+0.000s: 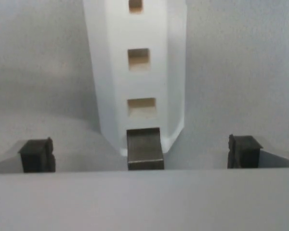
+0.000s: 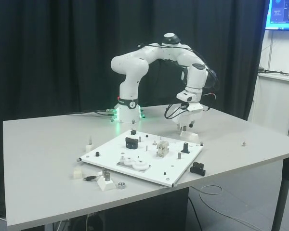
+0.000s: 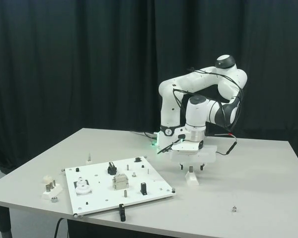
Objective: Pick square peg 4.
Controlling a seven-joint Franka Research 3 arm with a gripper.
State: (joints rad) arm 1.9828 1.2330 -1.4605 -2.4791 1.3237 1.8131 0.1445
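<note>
Item: peg (image 1: pixel 145 148), upright in white holder (image 1: pixel 139 77) on grey table (image 2: pixel 38 144). Gripper (image 1: pixel 139 156) spread wide either side, not touching, I see.

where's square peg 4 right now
In the wrist view, square peg 4 stands in the end slot of the white peg holder, directly below the open tool, beside the white board.

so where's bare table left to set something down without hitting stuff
Most free: the grey table on the side away from the arm, beyond the white board, and the stretch around the lone small bolt. Crowded: the board itself, the loose parts at its end, and under the gripper by the white peg holder.
</note>
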